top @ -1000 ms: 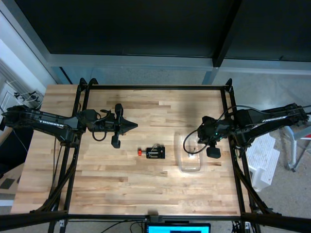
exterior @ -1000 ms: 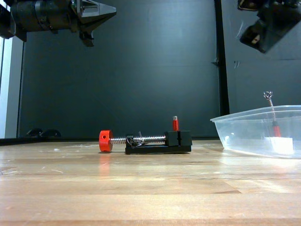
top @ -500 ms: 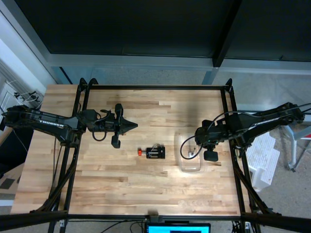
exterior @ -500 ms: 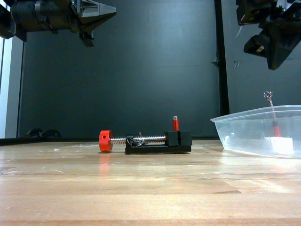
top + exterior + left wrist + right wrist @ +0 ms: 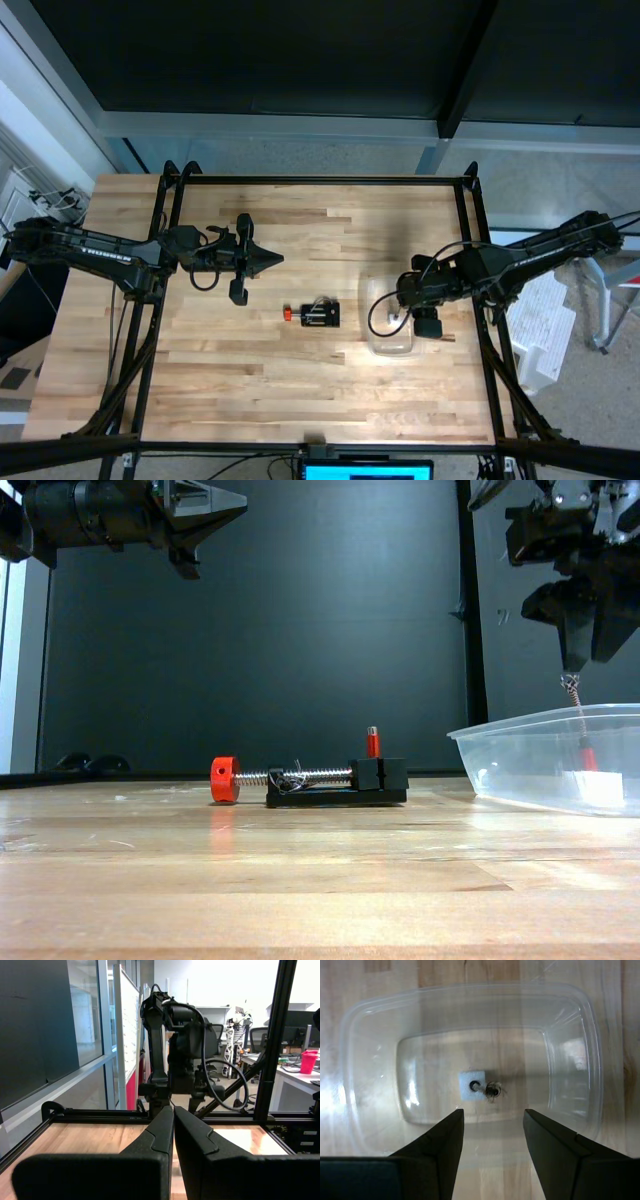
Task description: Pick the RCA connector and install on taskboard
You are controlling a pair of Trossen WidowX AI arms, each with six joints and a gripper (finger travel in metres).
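The RCA connector (image 5: pixel 471 1085) sits inside the clear tray (image 5: pixel 590 1060), a small white square with a wiry stem. In the high view it is only a pale blur through the plastic. The right gripper (image 5: pixel 492 1112) hangs directly over the tray, fingers spread; whether its tip touches the stem's coiled top, I cannot tell. The taskboard (image 5: pixel 320 314) lies near the tray, on the left arm's side. Beyond it, well apart from the tray, the left gripper (image 5: pixel 173 1110) hovers high, fingers pressed together.
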